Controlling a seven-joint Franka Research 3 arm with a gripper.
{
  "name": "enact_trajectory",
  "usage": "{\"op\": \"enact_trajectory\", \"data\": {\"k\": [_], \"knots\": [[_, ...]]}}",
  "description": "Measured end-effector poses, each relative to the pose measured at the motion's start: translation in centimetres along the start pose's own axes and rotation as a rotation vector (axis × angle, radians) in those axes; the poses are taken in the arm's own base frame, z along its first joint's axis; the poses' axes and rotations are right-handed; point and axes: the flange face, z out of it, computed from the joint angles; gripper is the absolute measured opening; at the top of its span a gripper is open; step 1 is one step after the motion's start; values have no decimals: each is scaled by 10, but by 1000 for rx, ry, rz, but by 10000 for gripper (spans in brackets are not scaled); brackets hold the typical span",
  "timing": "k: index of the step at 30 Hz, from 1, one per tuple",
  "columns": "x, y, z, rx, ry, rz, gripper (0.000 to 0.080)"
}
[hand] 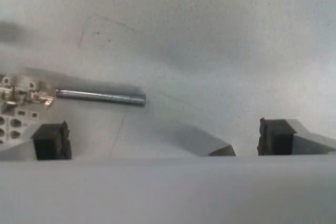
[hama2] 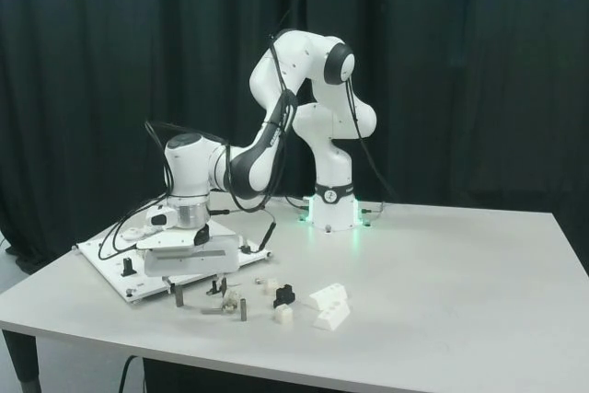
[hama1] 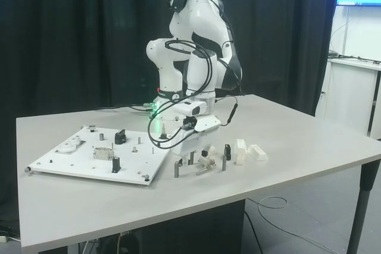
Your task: Remove round peg 1.
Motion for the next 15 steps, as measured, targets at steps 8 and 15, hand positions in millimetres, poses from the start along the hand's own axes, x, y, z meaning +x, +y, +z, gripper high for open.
{"op": "enact_trajectory", "data": {"k": [8,15], "knots": [[1,0,-8,6,-5,1,799],[1,0,-12,6,-9,1,800]]}}
